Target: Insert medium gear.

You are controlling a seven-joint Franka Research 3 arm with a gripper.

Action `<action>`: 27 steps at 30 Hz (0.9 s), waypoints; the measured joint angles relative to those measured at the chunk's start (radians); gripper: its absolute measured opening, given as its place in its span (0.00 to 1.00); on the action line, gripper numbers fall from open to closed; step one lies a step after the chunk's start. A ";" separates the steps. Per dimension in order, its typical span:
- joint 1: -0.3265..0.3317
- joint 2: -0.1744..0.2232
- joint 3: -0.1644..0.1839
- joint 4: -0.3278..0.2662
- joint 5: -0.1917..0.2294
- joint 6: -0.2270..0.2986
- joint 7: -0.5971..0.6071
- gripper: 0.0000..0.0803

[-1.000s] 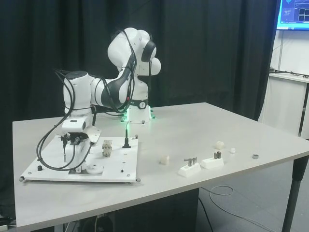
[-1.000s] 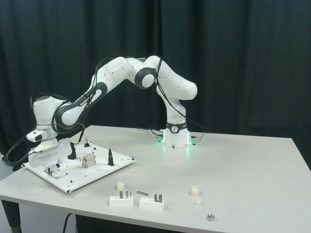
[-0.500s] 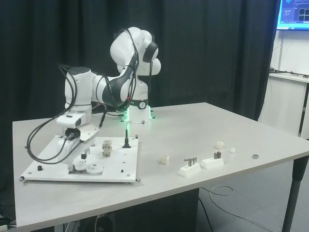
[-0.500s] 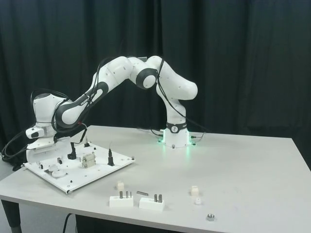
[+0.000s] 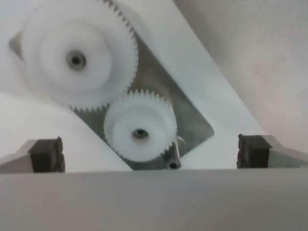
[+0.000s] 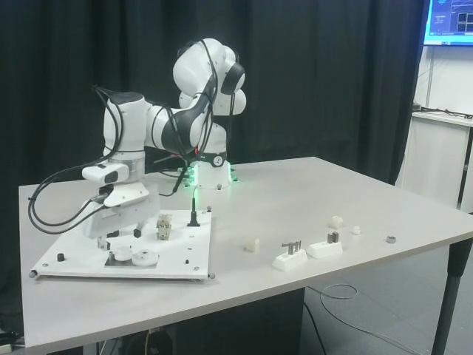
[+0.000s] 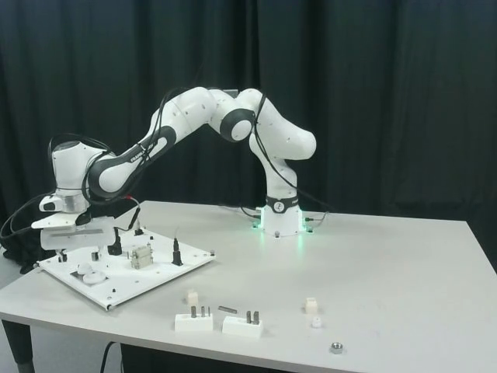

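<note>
Low in the wrist frame, hand (image 5: 149,153) spread wide, empty, dark fingertips (image 5: 46,155) at left and right edges. Between them, just above centre-bottom, medium gear (image 5: 140,131) seated on its peg in the grey recess (image 5: 192,127) of the white board (image 5: 202,72), teeth meshed with the large gear (image 5: 77,55) at upper left. Small metal peg (image 5: 173,162) just beside the medium gear, bare.

At left of the first room view, hand (image 6: 118,237) held above the board (image 6: 177,255), two white gears (image 6: 137,257) below it near the board's front edge. Black post (image 6: 194,216) upright near the board's back. On the grey bench (image 6: 295,207), right of centre, two white blocks (image 6: 307,251) with pins.

At far left of the second room view, hand (image 7: 78,252) hovering over the board (image 7: 147,276), gears (image 7: 87,273) just underneath.
</note>
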 joint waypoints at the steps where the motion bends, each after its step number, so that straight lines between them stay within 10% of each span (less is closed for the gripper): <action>1: 0.001 0.000 0.000 0.000 0.007 -0.002 0.023 1.00; 11: 0.006 0.000 0.001 -0.004 0.091 -0.026 0.124 1.00; 27: 0.008 -0.011 -0.001 -0.030 0.106 -0.093 0.160 1.00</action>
